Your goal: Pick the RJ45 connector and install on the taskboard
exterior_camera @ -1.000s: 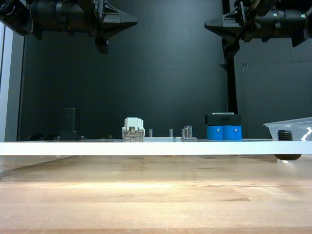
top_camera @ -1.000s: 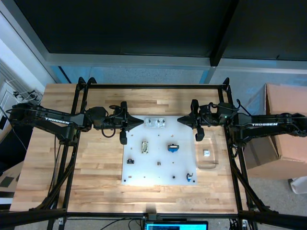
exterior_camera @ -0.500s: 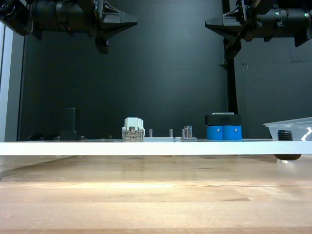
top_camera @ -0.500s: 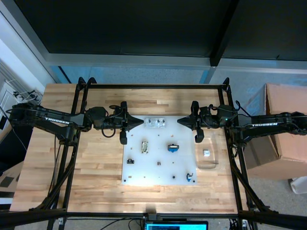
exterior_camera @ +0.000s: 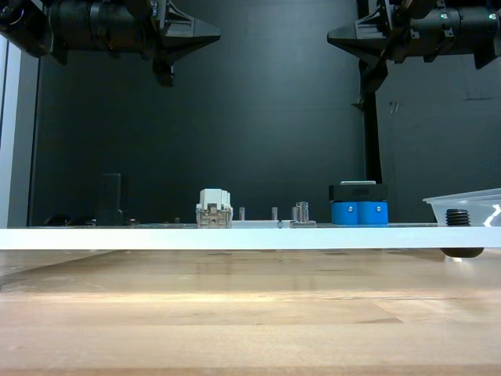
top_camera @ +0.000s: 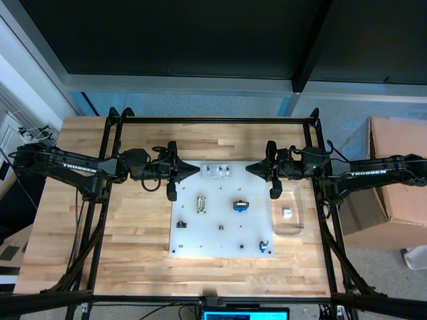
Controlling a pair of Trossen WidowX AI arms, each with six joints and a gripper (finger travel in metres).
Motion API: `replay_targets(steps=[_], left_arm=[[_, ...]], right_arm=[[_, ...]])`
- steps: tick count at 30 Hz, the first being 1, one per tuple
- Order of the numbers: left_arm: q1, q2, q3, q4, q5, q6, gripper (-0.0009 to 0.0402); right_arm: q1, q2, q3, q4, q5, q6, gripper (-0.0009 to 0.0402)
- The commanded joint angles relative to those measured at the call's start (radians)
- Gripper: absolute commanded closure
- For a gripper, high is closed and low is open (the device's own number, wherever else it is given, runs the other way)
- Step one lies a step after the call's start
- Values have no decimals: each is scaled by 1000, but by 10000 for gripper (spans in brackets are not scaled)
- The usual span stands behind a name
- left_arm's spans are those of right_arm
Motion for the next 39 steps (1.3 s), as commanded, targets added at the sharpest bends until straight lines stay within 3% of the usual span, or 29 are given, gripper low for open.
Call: replay_targets(steps=[1,39], left_arm=[[0,0,0,0,0,0,393],[0,0,0,0,0,0,393]], right_arm=[[0,0,1,1,0,0,393],[0,0,0,-27,14,1,393]])
